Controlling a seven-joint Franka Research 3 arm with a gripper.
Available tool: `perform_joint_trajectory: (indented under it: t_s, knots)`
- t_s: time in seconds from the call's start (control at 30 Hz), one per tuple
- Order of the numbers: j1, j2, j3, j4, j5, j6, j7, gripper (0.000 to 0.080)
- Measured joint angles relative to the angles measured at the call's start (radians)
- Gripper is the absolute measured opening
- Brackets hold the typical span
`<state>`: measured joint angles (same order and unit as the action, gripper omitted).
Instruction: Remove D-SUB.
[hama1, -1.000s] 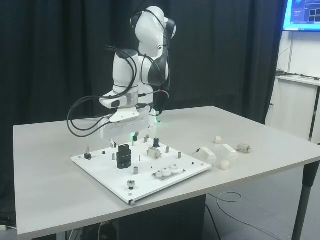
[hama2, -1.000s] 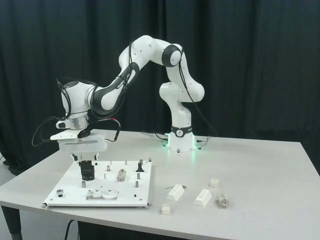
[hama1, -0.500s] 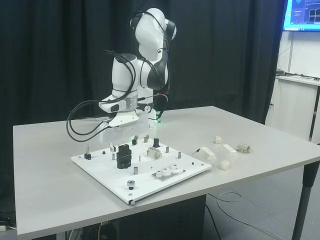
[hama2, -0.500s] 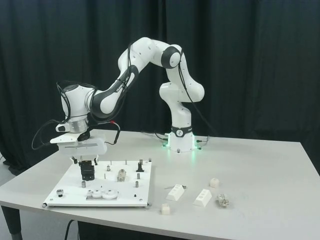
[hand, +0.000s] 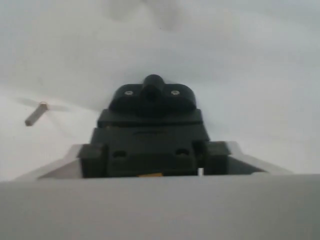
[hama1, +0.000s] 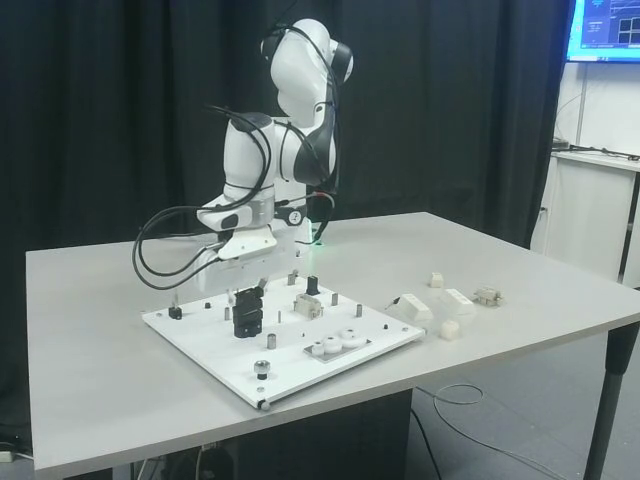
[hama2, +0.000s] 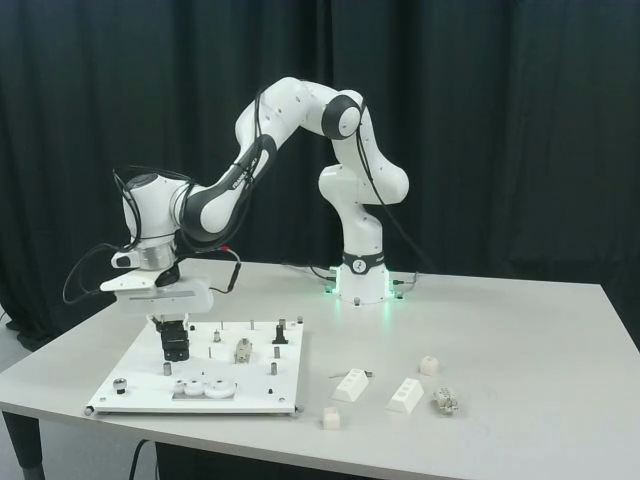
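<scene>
While the gripper (hama2: 170, 322) hovers left of centre, grip indiscernible, over the black connector (hama1: 246, 309), descent seems next.

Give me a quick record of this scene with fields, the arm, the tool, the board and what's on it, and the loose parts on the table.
arm: white, bolted on the grey table, reaching over the board
tool: directly above the black connector block; whether it touches is unclear
wrist view: black connector block fills the centre
board: white, flat on the table, carrying small pegs and fixtures
white gears: near the board's front edge
metal connector: mid-board, beside the black block
loose parts: several white pieces on the table beyond the board
</scene>
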<state>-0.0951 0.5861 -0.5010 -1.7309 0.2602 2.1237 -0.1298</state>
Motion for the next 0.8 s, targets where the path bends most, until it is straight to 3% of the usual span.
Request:
perform_joint_trajectory:
  t_s: [0.03, 0.07, 0.33, 0.8]
  knots:
    - [0.001, 0.0, 0.0, 0.0, 0.001, -0.002, 0.0, 0.071]
    - [0.002, 0.0, 0.0, 0.0, 0.001, -0.002, 0.0, 0.0408]
    - [0.004, -0.01, -0.001, 0.001, 0.001, -0.013, 0.0, 0.0385]
    - [0.027, -0.072, -0.022, 0.004, -0.002, -0.074, 0.012, 0.0385]
